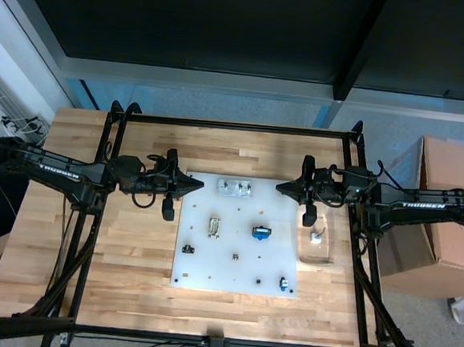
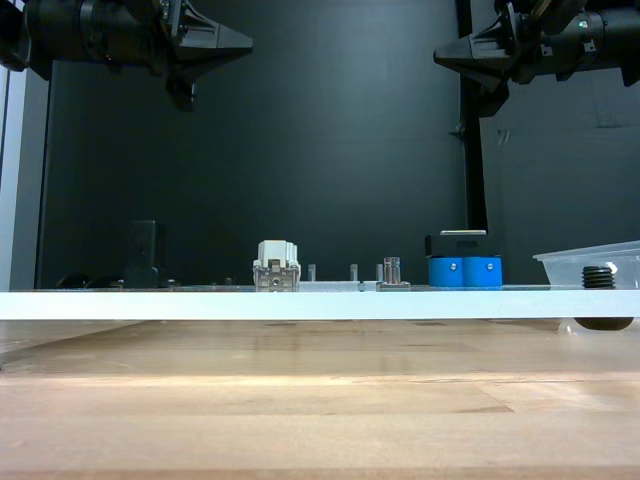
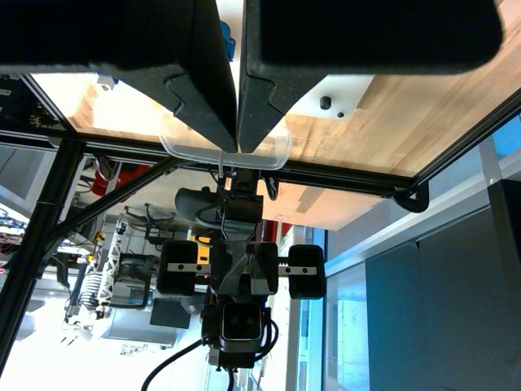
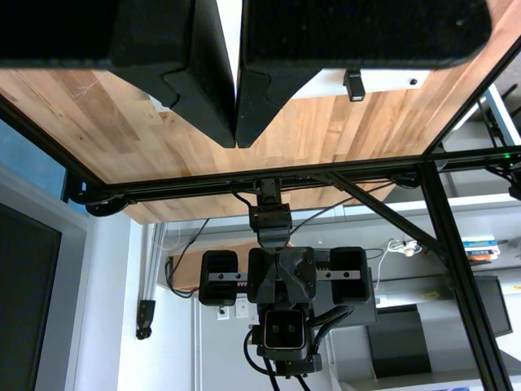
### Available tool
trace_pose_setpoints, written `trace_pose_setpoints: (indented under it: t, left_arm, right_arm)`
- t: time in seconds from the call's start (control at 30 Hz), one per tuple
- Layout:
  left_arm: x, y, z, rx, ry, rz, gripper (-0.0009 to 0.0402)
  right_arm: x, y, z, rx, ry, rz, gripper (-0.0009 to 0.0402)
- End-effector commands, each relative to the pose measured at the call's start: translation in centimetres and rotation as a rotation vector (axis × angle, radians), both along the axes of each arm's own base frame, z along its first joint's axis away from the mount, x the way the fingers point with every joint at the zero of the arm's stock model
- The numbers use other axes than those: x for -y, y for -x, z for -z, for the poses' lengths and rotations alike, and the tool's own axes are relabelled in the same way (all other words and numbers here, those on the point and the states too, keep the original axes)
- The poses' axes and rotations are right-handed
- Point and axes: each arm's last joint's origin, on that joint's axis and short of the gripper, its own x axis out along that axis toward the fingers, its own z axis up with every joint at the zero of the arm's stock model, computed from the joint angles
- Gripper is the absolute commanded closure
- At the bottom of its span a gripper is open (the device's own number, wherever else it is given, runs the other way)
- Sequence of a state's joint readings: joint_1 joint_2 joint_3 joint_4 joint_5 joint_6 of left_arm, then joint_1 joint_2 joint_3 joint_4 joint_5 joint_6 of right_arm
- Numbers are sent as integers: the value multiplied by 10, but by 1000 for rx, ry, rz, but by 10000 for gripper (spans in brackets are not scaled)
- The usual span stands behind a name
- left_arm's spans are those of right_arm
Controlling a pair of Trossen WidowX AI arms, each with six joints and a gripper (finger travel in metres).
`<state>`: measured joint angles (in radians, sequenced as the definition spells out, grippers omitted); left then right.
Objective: Pick the RJ45 connector and install on the taskboard
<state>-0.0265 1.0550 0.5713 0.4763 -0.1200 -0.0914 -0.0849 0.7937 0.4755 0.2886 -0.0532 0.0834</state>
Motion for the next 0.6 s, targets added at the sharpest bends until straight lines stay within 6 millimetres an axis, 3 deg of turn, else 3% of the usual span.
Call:
trace_pose_setpoints:
  t: [0.03,0.4,0.6]
  left_arm:
    - [0,0,0,0,0,0,393]
    - [0,0,0,0,0,0,393]
    - [0,0,0,0,0,0,393]
  right_arm:
    - [0,0,-1,3,10,-1,393]
    - [0,1,-8,12,-3,0,393]
    - [-1,6,-19,-187,7,-2,393]
